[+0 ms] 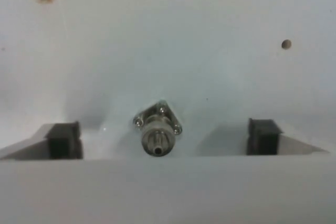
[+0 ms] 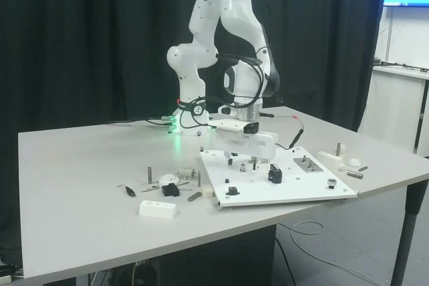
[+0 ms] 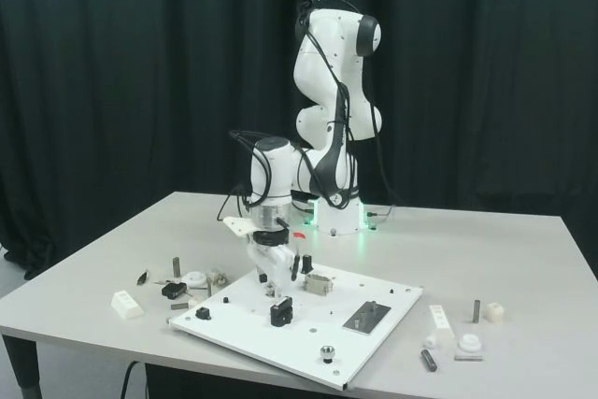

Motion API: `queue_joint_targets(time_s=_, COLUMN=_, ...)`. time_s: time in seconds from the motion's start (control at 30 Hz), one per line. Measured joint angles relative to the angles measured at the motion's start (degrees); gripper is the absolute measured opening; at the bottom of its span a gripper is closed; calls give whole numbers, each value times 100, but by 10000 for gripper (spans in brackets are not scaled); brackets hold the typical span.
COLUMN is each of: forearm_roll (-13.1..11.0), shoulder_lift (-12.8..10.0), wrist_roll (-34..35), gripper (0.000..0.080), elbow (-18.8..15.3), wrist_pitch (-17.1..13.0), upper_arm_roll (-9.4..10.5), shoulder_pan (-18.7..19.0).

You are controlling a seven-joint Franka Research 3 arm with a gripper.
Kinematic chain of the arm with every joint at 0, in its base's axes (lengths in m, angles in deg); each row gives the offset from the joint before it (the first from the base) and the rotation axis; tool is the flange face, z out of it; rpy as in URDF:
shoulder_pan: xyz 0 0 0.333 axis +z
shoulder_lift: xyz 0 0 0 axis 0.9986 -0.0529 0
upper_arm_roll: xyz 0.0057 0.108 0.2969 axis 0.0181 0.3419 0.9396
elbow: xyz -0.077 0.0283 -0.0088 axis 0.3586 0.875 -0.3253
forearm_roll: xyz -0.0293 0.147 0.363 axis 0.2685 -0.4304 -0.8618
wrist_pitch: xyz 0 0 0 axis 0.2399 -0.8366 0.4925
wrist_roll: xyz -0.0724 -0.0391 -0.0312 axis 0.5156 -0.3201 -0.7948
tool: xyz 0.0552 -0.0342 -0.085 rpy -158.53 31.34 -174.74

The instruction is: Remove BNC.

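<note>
Your tool (image 1: 160, 139) stands wide, its two black pads (image 1: 64, 140) well apart with the BNC (image 1: 157, 132) between them and touching neither. The BNC sits upright in the white board (image 2: 288, 192), on its four-screw flange, with bare board all round it. In the room views the tool hangs low over the board's rear part, near its back edge. The board lies at the table's (image 2: 80, 165) front edge. Loose small parts (image 2: 167, 185) lie on the table beside the board; a white block (image 2: 158, 209) lies nearer the front.
</note>
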Motion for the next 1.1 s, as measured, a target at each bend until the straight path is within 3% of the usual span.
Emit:
queue_joint_targets(time_s=0.03, forearm_roll=0, shoulder_lift=0, wrist_roll=-4, gripper=800, elbow=0, wrist_pitch=0, upper_arm_roll=0, shoulder_pan=-3)
queue_joint_targets(time_s=0.07, forearm_roll=0, shoulder_lift=0, wrist_roll=-4, gripper=707, elbow=0, wrist_pitch=0, upper_arm_roll=0, shoulder_pan=-5)
queue_joint_targets(time_s=0.33, forearm_roll=0, shoulder_lift=0, wrist_roll=-5, gripper=707, elbow=0, wrist_pitch=0, upper_arm_roll=0, shoulder_pan=-28)
queue_joint_targets(time_s=0.37, forearm_roll=0, shoulder_lift=0, wrist_roll=-5, gripper=368, elbow=0, wrist_pitch=0, upper_arm_roll=0, shoulder_pan=-29)
queue_joint_targets(time_s=0.53, forearm_roll=-13, shoulder_lift=-2, wrist_roll=-6, gripper=368, elbow=17, wrist_pitch=0, upper_arm_roll=19, shoulder_pan=-29)
queue_joint_targets(time_s=0.57, forearm_roll=-18, shoulder_lift=-7, wrist_roll=-5, gripper=189, elbow=31, wrist_pitch=1, upper_arm_roll=31, shoulder_pan=-28)
queue_joint_targets(time_s=0.73, forearm_roll=-21, shoulder_lift=-17, wrist_roll=-6, gripper=189, elbow=42, wrist_pitch=5, upper_arm_roll=39, shoulder_pan=-35)
queue_joint_targets(time_s=0.77, forearm_roll=-21, shoulder_lift=-17, wrist_roll=-6, gripper=122, elbow=42, wrist_pitch=5, upper_arm_roll=39, shoulder_pan=-35)
queue_joint_targets(time_s=1.1, forearm_roll=-21, shoulder_lift=-17, wrist_roll=-291, gripper=122, elbow=46, wrist_pitch=15, upper_arm_roll=41, shoulder_pan=-41)
